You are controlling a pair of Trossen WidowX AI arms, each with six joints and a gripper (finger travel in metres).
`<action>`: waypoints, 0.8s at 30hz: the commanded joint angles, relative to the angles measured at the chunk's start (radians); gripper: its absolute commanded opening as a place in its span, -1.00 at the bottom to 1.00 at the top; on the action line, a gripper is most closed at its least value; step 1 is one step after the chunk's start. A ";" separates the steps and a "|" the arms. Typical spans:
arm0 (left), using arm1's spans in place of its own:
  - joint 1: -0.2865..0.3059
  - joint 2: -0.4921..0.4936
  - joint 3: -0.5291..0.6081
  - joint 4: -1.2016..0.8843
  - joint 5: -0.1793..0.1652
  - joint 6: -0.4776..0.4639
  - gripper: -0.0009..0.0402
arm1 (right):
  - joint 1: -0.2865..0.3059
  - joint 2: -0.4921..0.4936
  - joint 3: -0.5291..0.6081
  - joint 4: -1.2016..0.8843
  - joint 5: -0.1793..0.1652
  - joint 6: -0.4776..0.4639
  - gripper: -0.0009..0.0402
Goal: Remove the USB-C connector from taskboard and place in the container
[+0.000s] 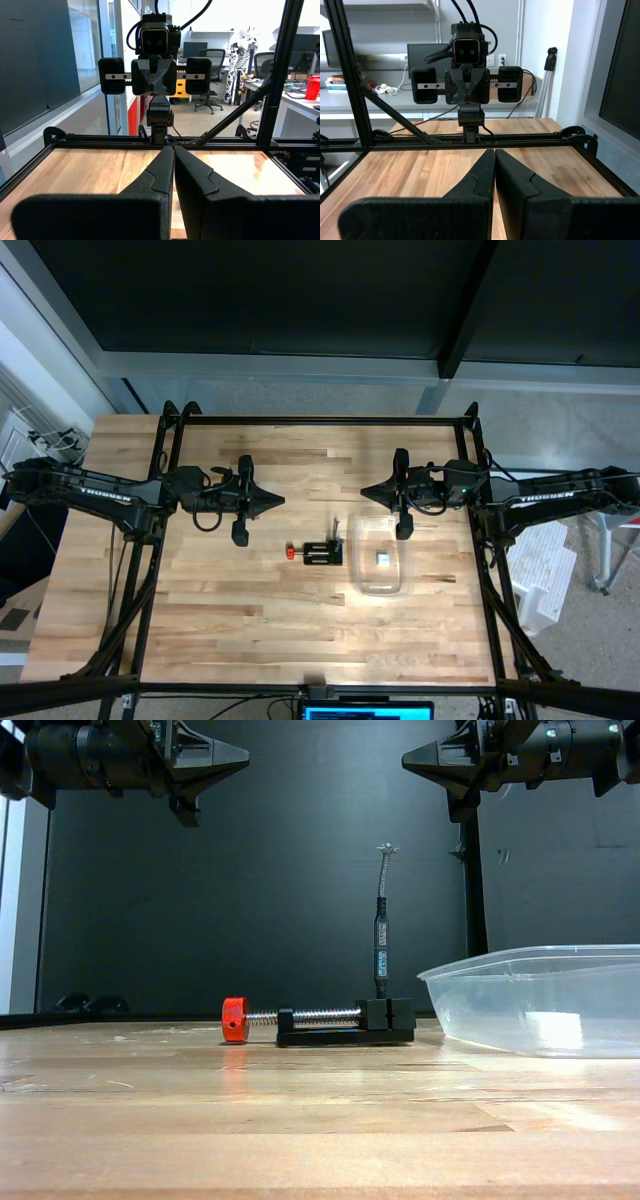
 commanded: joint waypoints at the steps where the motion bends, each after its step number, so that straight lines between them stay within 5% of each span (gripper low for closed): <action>1: 0.000 0.000 0.000 0.000 0.000 0.000 -0.96 | 0.000 0.001 0.036 -0.112 0.000 -0.001 -0.96; 12: 0.000 0.000 0.000 0.000 0.000 0.000 -0.96 | 0.015 0.022 0.225 -0.660 -0.007 0.000 -0.96; 24: 0.000 0.000 0.000 0.000 0.000 0.000 -0.96 | 0.082 0.221 0.467 -1.028 0.001 0.001 -0.96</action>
